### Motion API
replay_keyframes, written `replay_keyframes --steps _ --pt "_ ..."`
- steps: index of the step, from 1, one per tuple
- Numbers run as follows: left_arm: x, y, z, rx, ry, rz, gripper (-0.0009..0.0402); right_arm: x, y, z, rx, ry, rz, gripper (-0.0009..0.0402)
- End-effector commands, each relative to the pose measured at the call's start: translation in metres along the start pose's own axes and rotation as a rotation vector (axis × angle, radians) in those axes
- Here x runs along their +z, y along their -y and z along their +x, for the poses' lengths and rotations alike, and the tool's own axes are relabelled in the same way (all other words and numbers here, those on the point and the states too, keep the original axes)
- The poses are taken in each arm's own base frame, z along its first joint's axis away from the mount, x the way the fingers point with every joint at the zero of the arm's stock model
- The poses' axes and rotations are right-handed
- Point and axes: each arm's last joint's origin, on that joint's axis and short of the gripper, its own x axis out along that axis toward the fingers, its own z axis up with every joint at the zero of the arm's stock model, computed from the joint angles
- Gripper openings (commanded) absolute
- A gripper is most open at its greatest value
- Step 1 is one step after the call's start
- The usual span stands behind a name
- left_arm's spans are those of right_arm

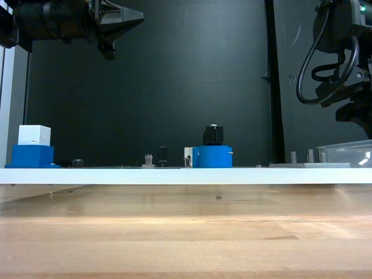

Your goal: Pick the 16mm cylinder and place it in the taskboard

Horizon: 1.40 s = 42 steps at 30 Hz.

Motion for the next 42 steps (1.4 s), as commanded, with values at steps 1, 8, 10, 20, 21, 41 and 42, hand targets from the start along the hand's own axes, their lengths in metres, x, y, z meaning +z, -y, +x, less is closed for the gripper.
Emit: replay_keyframes --steps 1,8,10,20,21,41,42 --pt "0.0 0.0 0.0 0.0 0.0 0.0 0.0 0.001 0.0 -0.004 0.006 0.008 0.0 0.0021" --pt "0.0 0.0 0.0 0.0 0.0 0.0 0.0 0.001 0.001 -0.016 0.005 0.008 0.0 0.0021" --pt "0.0 0.0 0.0 0.0 0.0 0.0 0.0 0.001 0.001 -0.02 0.007 0.011 0.0 0.002" --pt "0.0 0.0 0.0 0.0 0.0 0.0 0.0 0.001 0.002 -0.036 0.002 0.003 -0.001 0.0021" --pt "0.0 0.0 0.0 0.0 0.0 0.0 0.0 0.001 0.002 -0.038 0.001 0.001 -0.001 0.002" --pt "0.0 0.0 0.0 0.0 0.0 0.0 0.0 0.01 -0.001 -0.08 0.005 0.007 -0.001 0.002" --pt "0.0 0.0 0.0 0.0 0.0 0.0 0.0 0.01 -0.001 -0.082 0.006 0.009 0.0 0.002"
